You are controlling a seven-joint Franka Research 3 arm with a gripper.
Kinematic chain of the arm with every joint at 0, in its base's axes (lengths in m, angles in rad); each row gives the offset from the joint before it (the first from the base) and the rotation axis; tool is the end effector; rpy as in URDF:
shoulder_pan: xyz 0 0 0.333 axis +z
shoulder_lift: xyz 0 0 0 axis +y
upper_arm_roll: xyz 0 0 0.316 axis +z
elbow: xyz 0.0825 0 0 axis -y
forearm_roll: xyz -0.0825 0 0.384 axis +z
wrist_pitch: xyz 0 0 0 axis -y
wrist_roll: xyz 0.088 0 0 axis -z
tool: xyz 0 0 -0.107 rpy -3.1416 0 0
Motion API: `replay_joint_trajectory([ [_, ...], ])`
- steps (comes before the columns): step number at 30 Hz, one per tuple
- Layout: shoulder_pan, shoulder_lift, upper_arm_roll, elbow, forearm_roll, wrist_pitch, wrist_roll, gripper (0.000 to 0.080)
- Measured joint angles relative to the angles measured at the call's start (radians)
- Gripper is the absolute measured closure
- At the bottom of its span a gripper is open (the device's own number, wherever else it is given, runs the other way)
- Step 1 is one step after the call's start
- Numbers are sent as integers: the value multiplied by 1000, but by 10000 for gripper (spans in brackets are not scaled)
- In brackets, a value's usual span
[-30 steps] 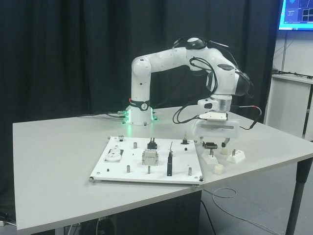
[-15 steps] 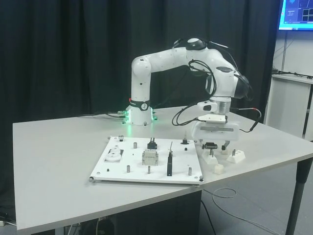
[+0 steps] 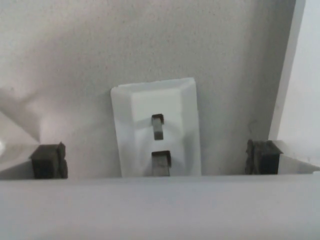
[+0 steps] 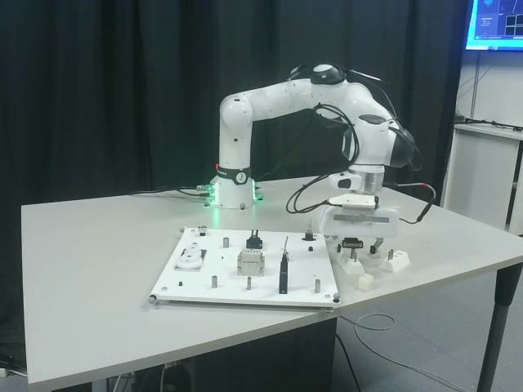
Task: Pick square peg 2.
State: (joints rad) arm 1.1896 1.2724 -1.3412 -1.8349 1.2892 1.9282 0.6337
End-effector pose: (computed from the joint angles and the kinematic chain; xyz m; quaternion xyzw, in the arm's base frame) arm 0.6240 0.0654 0.2157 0.8259 -0.5624 0.0339 0.0191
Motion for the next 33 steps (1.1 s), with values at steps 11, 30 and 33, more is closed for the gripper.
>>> replay_joint_trajectory([
  [11,-2,0,14,-5,0,9,7,3],
  [30,-3,0,16,-10,0,10,-12,490],
  [33,-3,0,16,-10,0,11,-15,664],
])
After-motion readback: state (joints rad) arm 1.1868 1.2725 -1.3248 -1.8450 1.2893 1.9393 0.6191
